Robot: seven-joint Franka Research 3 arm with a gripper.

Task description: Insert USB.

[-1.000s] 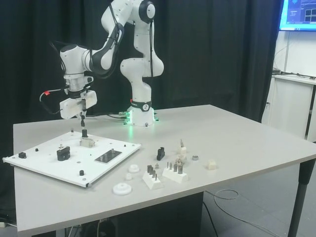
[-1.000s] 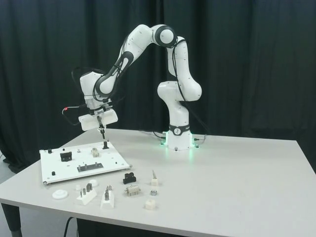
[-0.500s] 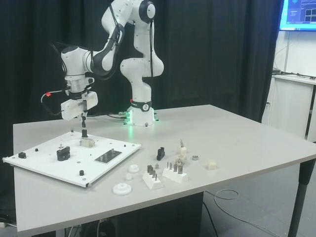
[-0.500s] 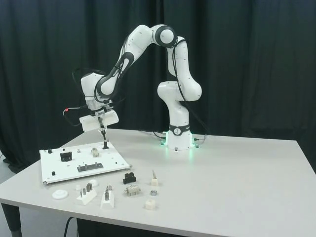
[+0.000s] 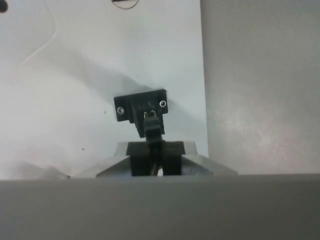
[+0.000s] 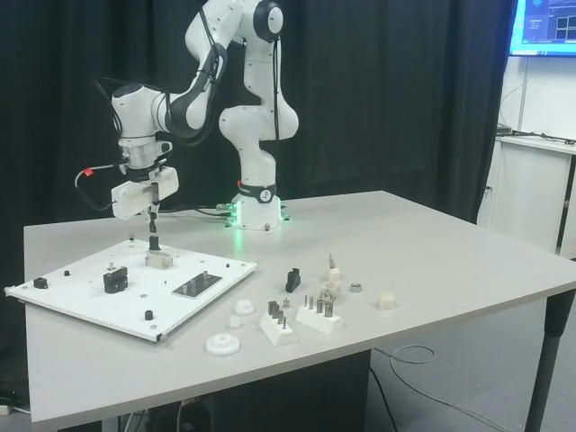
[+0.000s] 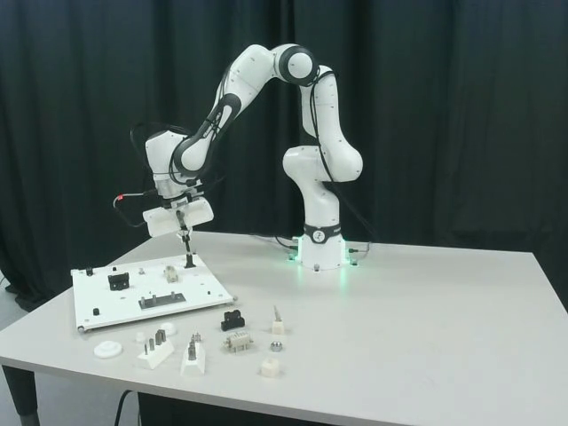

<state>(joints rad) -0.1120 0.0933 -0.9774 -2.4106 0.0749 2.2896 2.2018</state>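
Lying scattered along the near edge of the grey table, in the lower centre of both room views, are loose white and black parts that play no role at this moment. Beyond them, at lower left, sits the white board, and near its far corner stands the black USB socket. Directly above it hangs the gripper, its two fingers clamped on the black USB plug, whose tip points down at the socket opening but remains clear of it. Insertion therefore appears not yet made: the plug is held and roughly lined up, while the final descent and seating are left. Behind rises the white arm against a black curtain.
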